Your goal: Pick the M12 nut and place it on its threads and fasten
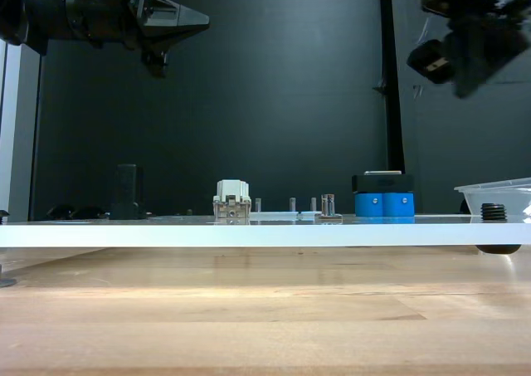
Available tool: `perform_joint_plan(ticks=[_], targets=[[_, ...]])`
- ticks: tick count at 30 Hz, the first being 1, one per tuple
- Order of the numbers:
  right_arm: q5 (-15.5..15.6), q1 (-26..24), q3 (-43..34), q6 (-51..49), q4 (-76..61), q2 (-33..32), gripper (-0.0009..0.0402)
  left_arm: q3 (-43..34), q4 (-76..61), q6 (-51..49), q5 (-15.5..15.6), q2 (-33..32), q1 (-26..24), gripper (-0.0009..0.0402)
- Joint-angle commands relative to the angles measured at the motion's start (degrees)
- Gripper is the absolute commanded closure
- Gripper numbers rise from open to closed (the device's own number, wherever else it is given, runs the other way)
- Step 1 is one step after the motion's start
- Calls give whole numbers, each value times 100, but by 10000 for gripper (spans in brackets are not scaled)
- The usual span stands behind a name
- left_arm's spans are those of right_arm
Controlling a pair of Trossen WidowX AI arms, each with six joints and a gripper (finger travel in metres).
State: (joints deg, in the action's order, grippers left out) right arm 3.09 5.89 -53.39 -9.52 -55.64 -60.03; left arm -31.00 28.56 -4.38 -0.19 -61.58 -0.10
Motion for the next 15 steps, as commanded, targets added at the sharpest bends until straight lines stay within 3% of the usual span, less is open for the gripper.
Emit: perform_joint_plan(ticks=[1, 9, 15], targets=[[-2, 258, -229, -243, -761, -262, 393, 0, 2, 0, 0, -2, 2, 393], [2, 881, -267, -767, -1556, -708, 393, 0, 2, 2, 0, -2, 0, 393], [-2, 1054, -256, -796, -1683, -726, 388, 0, 2, 0, 0, -2, 0, 393]])
